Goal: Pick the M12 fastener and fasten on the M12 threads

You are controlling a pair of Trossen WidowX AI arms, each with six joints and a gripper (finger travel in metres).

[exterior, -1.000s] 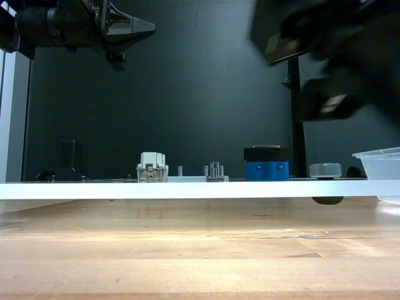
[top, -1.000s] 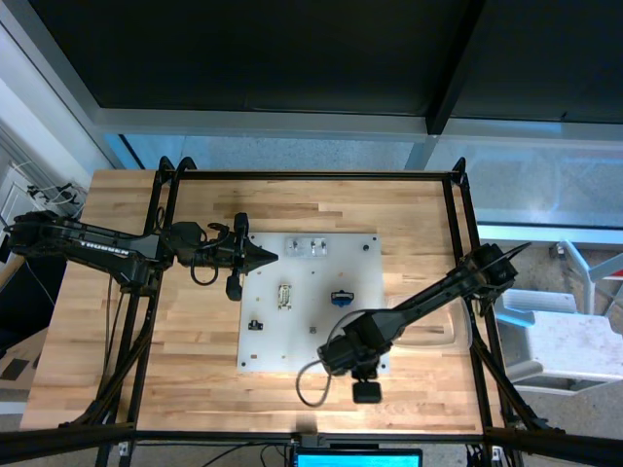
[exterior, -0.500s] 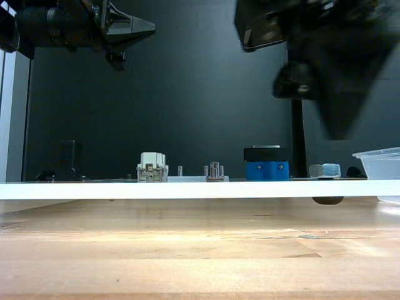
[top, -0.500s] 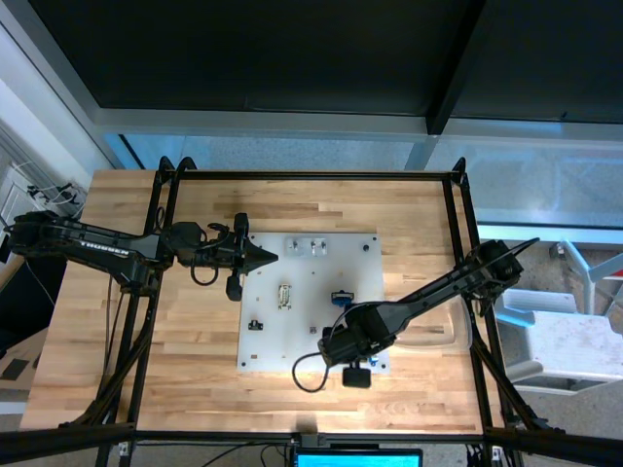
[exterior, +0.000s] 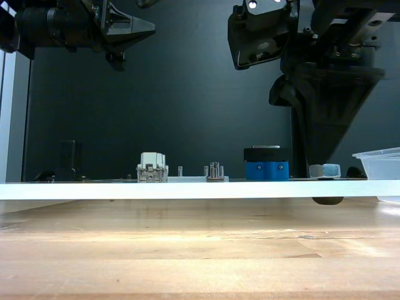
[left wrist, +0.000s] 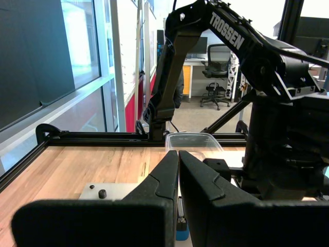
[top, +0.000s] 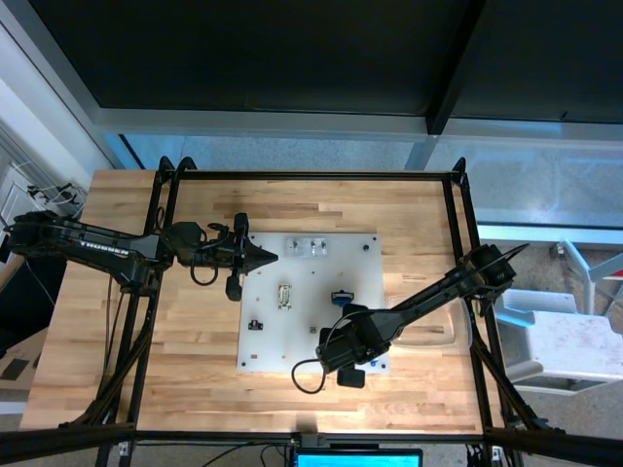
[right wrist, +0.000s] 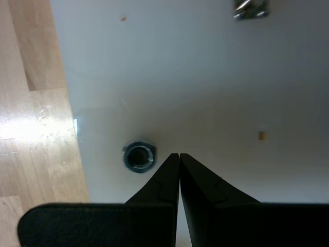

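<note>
Silver hex nut, dark bore, beside pinched right claw; left claw far-left.

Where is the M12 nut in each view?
Low view: M12 nut on the white board, below the right gripper.
Right wrist view: nut beside the shut fingertips, near the board's edge.
High view: not discernible beneath the right gripper.
Left wrist view: absent; left gripper, shut, over board's far left.
Shared landmark: white board.

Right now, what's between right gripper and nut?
Only bare board, in the right wrist view; the shut right gripper hangs beside the nut. Left gripper hovers at the board's left edge.
</note>
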